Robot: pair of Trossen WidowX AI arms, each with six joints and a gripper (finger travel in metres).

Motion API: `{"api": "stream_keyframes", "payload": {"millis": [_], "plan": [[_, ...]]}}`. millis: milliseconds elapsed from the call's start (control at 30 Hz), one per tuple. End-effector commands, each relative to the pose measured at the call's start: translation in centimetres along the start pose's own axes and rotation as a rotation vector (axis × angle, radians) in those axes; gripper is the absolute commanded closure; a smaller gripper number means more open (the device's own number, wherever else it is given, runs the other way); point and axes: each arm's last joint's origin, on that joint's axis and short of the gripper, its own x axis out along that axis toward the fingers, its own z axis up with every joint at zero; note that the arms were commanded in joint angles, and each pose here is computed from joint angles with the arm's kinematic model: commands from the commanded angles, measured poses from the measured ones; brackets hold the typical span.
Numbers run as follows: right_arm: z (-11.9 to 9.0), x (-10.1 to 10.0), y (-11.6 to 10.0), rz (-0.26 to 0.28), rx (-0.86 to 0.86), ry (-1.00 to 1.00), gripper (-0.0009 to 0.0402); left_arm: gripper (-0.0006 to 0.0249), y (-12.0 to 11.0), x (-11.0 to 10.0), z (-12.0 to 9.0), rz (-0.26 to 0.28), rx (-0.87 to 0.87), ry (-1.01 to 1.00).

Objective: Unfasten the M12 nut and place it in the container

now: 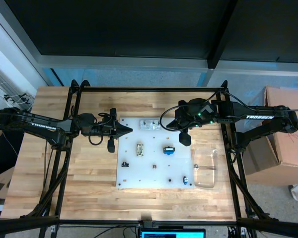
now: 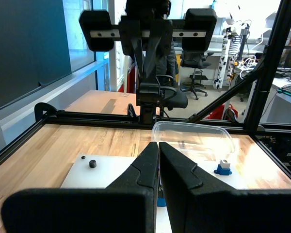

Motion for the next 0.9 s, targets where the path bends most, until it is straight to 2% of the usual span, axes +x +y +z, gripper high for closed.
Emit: {"api": "stream_keyframes", "payload": {"millis": [33,300,900], "plan": [[0.2,0.1,-0.1,0.0,-0.017,-0.102,0.0394,0.0243,0.0,0.0,0.0,0.0,0.0,0.0],[-0.8,-0.1,-0.1,0.009,-0.004,-0.394,0.0394,0.0243,0.0,0.0,0.0,0.0,0.0,0.001],[-6.7,2.4,-0.3,0.035,0.058,-0.597,0.0393,0.0243,0.0,0.0,0.0,0.0,0.0,0.0]]}}
